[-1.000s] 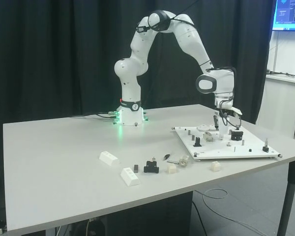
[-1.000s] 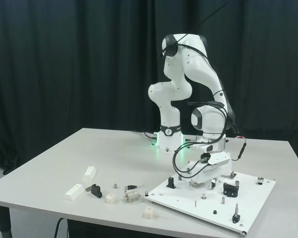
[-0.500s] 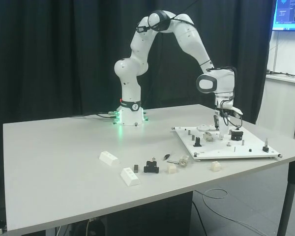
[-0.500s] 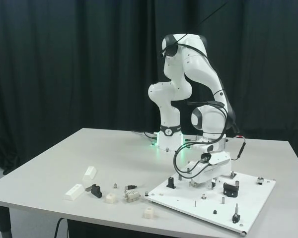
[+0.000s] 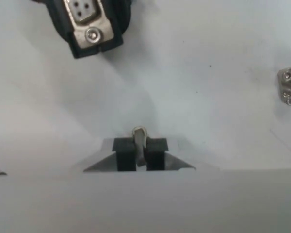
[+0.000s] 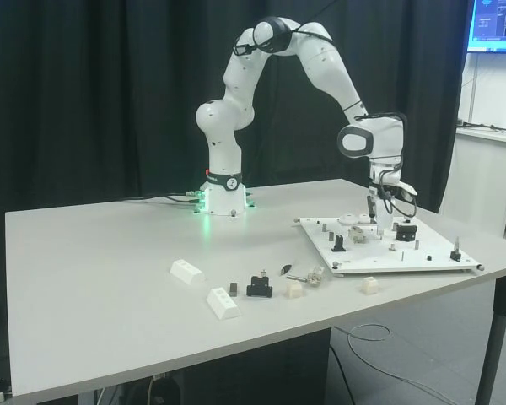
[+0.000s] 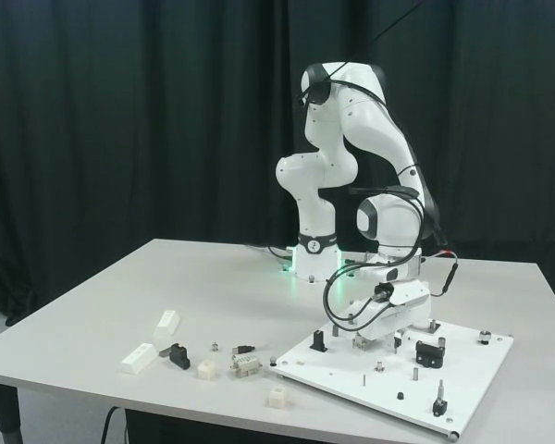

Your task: Remove square peg 1.

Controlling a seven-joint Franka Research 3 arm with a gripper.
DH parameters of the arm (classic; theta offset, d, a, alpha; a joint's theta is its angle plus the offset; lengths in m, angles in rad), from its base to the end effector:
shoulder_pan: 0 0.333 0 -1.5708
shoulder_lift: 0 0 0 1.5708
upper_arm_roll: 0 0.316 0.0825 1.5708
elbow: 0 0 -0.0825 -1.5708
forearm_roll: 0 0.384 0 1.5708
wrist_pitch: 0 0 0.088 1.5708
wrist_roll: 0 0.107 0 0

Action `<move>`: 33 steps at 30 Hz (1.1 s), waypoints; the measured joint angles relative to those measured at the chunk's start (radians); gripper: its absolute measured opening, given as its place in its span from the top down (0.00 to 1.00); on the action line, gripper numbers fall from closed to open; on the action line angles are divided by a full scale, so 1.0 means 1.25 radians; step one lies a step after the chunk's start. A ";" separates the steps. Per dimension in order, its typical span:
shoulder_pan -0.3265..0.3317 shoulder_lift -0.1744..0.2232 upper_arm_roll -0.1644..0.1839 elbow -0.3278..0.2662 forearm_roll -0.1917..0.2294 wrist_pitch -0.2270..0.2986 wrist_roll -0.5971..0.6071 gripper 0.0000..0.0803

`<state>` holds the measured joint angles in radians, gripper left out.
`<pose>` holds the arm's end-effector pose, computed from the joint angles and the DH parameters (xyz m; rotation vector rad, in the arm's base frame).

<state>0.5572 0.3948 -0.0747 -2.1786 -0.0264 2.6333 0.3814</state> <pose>0.5031 0.2641 0.2127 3.1201 0.2037 0.1137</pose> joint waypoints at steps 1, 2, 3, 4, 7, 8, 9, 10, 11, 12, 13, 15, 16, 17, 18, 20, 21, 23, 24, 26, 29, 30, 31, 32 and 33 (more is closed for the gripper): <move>0.000 0.000 0.000 0.001 0.000 -0.002 0.000 0.95; 0.000 0.000 0.000 0.002 0.000 -0.004 0.000 0.95; 0.000 0.000 0.000 0.003 0.000 -0.006 0.000 0.95; 0.000 0.000 0.000 0.004 0.000 -0.008 0.000 0.95; 0.000 0.000 0.000 0.007 0.000 -0.013 -0.001 0.95; 0.000 0.000 0.000 0.007 0.000 -0.014 -0.003 0.95; 0.000 0.000 0.000 0.008 0.000 -0.015 -0.006 0.95; 0.000 0.000 0.000 0.008 0.000 -0.016 -0.011 0.95; 0.000 0.000 0.000 0.008 0.000 -0.017 -0.015 0.95; 0.000 0.000 0.000 0.009 0.000 -0.018 -0.017 0.95; 0.000 0.000 0.000 0.009 0.000 -0.019 -0.019 0.95; 0.000 0.000 0.000 0.010 0.000 -0.022 -0.021 0.95; 0.000 0.000 0.000 0.011 0.000 -0.023 -0.022 0.95; 0.000 0.000 0.000 0.012 0.000 -0.024 -0.023 0.95; 0.000 0.000 0.000 0.012 0.000 -0.025 -0.024 0.95; 0.000 0.000 0.000 0.013 0.000 -0.027 -0.026 0.95; 0.000 0.000 0.000 0.013 0.000 -0.027 -0.027 0.95; 0.000 -0.001 0.000 0.013 0.000 -0.028 -0.027 0.95; 0.000 -0.001 0.000 0.013 0.000 -0.028 -0.027 0.95; 0.000 -0.002 0.000 0.013 0.000 -0.029 -0.027 0.95; 0.000 -0.005 0.000 0.013 0.000 -0.033 -0.027 0.95; 0.000 -0.007 0.000 0.013 0.000 -0.035 -0.027 0.95; 0.000 -0.009 0.000 0.013 0.000 -0.038 -0.026 0.95; 0.000 -0.012 0.000 0.013 0.000 -0.041 -0.025 0.95; 0.000 -0.016 0.000 0.013 0.000 -0.044 -0.023 0.95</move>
